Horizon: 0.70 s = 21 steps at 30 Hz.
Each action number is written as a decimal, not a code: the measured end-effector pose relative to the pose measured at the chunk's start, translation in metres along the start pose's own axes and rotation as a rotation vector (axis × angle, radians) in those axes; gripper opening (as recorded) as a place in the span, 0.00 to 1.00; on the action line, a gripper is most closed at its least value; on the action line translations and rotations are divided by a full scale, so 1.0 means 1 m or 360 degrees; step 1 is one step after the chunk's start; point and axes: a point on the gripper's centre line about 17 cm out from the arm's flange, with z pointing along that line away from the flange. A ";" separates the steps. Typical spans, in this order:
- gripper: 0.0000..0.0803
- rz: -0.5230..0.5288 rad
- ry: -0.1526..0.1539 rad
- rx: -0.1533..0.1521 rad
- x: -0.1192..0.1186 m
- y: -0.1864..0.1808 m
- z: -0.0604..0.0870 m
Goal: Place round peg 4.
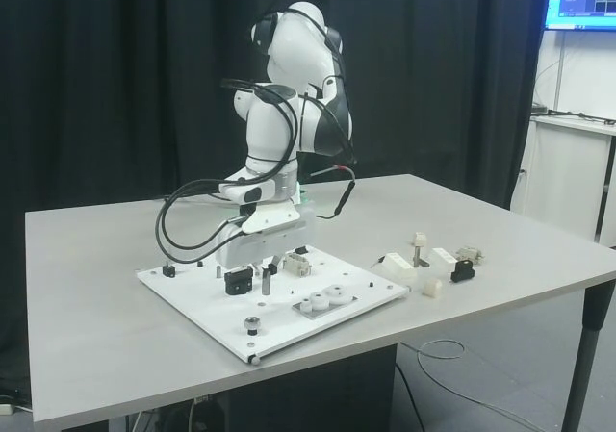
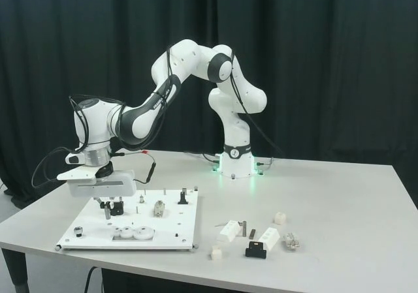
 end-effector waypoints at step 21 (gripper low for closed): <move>0.17 0.0009 0.0002 -0.0011 -0.002 0.005 -0.003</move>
